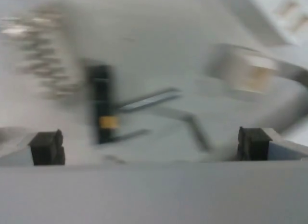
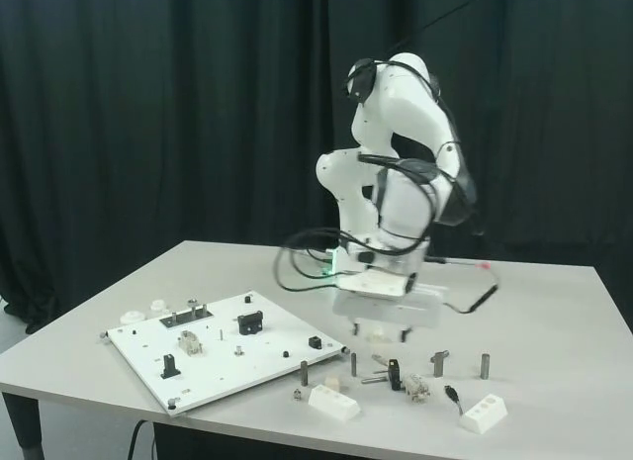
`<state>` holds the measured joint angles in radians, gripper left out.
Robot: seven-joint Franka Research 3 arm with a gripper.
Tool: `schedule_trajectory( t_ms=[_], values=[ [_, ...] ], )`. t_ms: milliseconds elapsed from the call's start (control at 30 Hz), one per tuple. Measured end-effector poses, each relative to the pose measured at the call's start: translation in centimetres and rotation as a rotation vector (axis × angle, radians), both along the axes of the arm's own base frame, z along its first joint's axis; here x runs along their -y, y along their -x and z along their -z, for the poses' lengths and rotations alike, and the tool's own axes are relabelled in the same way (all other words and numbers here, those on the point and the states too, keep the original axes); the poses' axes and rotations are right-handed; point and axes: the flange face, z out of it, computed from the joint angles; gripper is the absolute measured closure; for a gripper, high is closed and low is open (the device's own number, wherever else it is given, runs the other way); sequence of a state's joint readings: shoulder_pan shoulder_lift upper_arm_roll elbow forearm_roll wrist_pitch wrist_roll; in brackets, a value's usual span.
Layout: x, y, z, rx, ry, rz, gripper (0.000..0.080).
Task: Remove square peg 1.
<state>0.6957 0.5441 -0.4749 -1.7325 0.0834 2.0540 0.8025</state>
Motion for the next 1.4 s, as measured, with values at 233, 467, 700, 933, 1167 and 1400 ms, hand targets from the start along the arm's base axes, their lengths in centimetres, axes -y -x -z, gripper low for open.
schedule_trajectory(
  t_ms=[233, 467, 700, 933, 1167, 1400],
  values=[
    [7.7, -1.0, -0.2, -0.011, 0.051, 0.077, 0.0003],
    [15.9, -1.3, -0.9, -0.017, 0.046, 0.136, 0.0003],
    [23.9, -0.8, -1.8, -0.023, -0.009, 0.156, 0.0003],
    [30.1, 0.1, -2.3, -0.025, -0.055, 0.169, 0.0003],
    [33.8, 1.0, -2.2, -0.015, -0.102, 0.205, 0.0003],
    [36.7, 2.2, -1.6, 0.015, -0.132, 0.294, 0.0003]
  ],
)
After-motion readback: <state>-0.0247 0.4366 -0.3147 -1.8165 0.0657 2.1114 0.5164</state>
